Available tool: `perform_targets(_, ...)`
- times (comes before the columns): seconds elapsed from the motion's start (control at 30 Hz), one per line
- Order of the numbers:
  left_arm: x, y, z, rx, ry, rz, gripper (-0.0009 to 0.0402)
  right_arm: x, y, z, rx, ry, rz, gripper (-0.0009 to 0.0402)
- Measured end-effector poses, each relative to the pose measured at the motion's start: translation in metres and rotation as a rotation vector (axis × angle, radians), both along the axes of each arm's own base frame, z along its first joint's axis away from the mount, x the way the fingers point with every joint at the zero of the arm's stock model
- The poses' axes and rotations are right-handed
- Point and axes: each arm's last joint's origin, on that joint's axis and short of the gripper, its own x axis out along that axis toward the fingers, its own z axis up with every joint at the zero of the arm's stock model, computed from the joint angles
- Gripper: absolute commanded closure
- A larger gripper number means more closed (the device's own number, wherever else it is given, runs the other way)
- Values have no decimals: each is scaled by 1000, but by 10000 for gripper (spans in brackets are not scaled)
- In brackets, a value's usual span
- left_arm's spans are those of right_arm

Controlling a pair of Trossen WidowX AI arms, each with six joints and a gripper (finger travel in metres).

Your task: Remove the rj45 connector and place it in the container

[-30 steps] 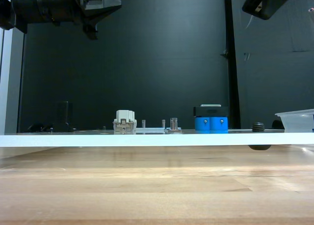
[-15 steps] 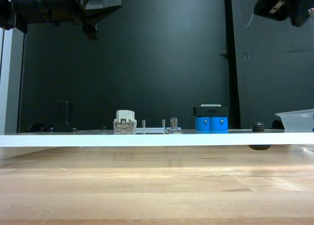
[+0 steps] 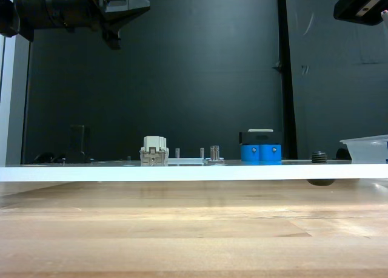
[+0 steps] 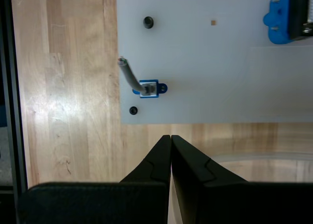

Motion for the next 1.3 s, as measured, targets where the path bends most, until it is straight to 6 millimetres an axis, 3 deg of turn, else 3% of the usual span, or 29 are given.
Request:
perform_targets(0.67,0,0,0,0,0,0,392,10,9,-10,3,-2,0,202)
perform_targets(1.3,0,0,0,0,0,0,392,30,24,-35,-53,32,-1,185)
